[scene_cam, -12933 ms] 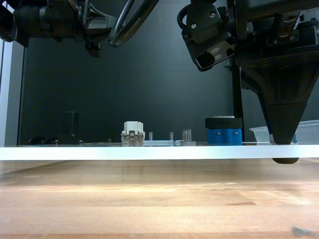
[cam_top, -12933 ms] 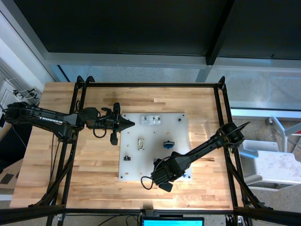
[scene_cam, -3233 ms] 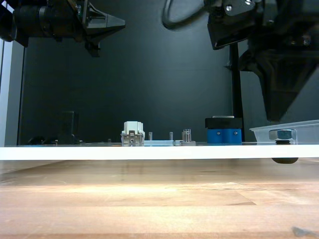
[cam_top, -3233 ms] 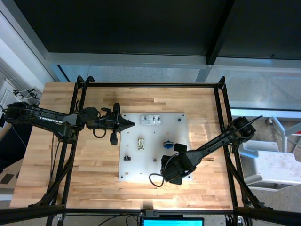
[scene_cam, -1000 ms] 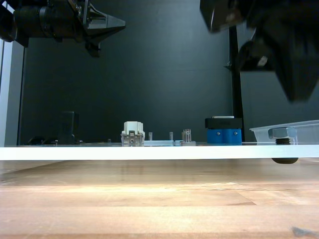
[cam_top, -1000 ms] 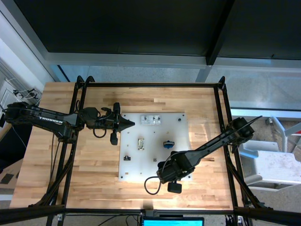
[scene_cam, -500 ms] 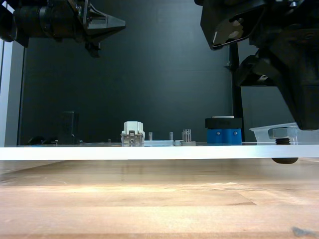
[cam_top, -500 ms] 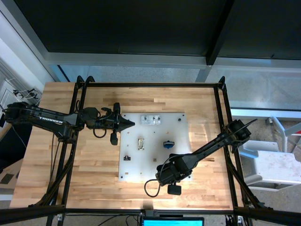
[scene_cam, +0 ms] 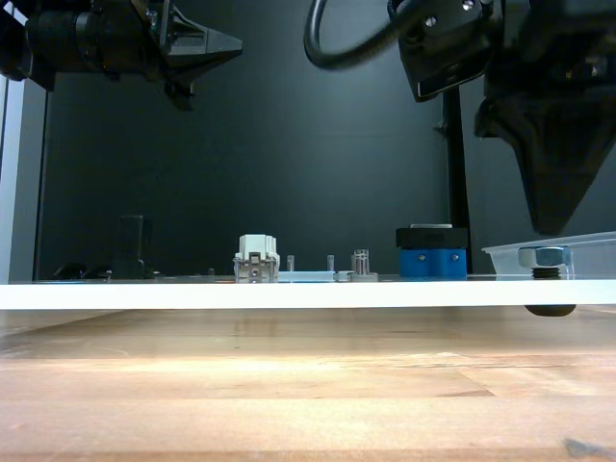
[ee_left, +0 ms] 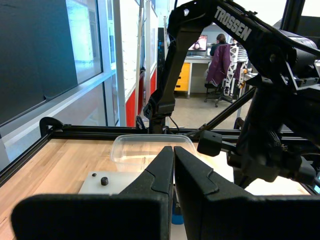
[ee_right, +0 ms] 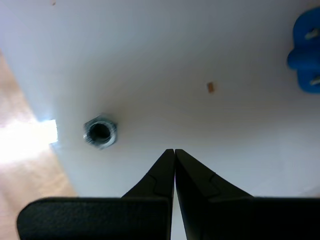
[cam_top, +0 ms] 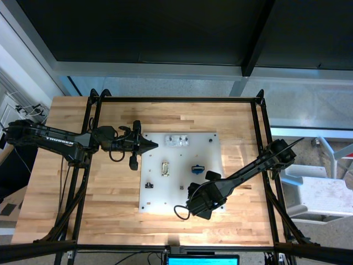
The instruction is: Unfasten the M12 fastener and place in the container
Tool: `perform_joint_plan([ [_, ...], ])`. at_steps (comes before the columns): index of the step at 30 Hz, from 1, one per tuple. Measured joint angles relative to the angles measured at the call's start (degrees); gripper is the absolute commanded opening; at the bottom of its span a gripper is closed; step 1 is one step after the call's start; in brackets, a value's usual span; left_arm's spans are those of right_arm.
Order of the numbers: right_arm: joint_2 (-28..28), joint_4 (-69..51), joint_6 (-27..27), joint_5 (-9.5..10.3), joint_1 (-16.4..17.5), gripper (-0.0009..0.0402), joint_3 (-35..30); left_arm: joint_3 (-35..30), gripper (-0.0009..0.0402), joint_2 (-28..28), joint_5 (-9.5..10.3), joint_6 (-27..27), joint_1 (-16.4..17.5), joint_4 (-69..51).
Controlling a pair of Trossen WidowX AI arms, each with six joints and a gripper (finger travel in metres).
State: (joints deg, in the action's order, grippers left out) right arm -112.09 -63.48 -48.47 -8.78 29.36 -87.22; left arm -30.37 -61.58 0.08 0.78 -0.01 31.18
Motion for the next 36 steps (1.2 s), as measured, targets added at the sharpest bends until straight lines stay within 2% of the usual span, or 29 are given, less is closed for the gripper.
perform_joint_plan([
  [2,0.4,-0.1,-3.0,1.38,-0.1,0.0,-0.9,0.0,0.0,0.0,-0.02,0.0,0.0,0.0],
  [4,0.5,-0.5,-8.2,2.54,-0.1,0.0,-2.0,0.0,0.0,0.0,0.0,0.0,0.0,0.0],
  [8,0.5,-0.8,-24.8,3.02,-0.1,0.0001,-4.5,0.0,0.0,0.0,-0.02,0.0,0.0,0.0],
  [10,0.6,-0.8,-31.0,3.13,-0.1,0.0005,-5.7,0.0,0.0,0.0,-0.02,0.0,0.0,0.0],
  [14,0.3,-0.4,-41.4,5.4,-0.2,0.0029,-7.8,0.0,0.0,0.0,-0.02,0.0,0.0,0.0],
  [17,0.2,-0.5,-47.4,5.4,-0.2,0.0059,-7.9,0.0,0.0,0.0,0.0,0.0,0.0,0.0],
  [21,0.2,-0.4,-53.0,5.86,-0.2,0.0109,-7.9,0.0,0.0,0.0,0.0,0.0,0.0,0.0],
  [28,-2.1,0.6,-55.8,7.08,-0.3,0.0187,-7.9,0.0,0.0,0.0,0.0,0.0,0.0,0.0],
  [32,-3.7,1.0,-55.9,7.54,-0.5,0.0208,-7.7,0.0,0.0,0.0,0.0,0.0,0.0,0.0],
  [36,-4.6,1.2,-56.2,7.54,-1.1,0.021,-7.3,0.0,0.0,0.0,0.0,0.0,0.0,0.0],
])
